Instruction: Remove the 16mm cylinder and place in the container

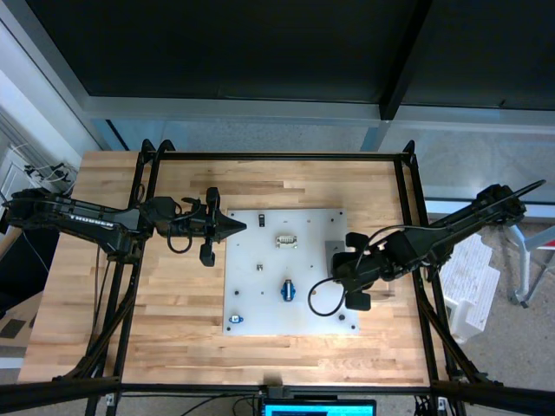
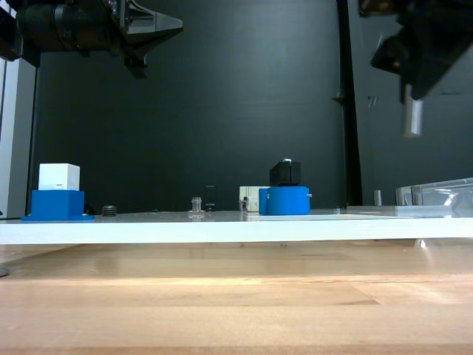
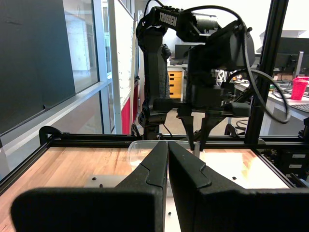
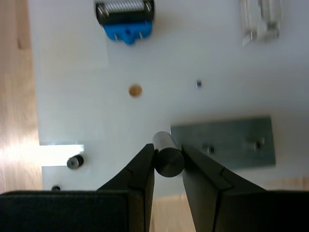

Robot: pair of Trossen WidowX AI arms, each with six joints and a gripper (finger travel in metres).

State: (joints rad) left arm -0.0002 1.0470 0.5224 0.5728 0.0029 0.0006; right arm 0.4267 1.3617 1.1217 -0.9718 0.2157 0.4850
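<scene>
16mm cylinder is gripped between the fingertips of the right gripper, upright and well above the white board; in the low view its lower end is seen projecting below the fingers. A grey metal block is seen on the board beneath this gripper, one corner lying directly under the cylinder. A small round hole is seen in the board just beyond the fingertips, and a blue connector part farther beyond them. The container rests at board level, lower than the right gripper. The left gripper is closed on nothing, held high over the board's left edge, well apart from the right gripper and pointed towards it.
</scene>
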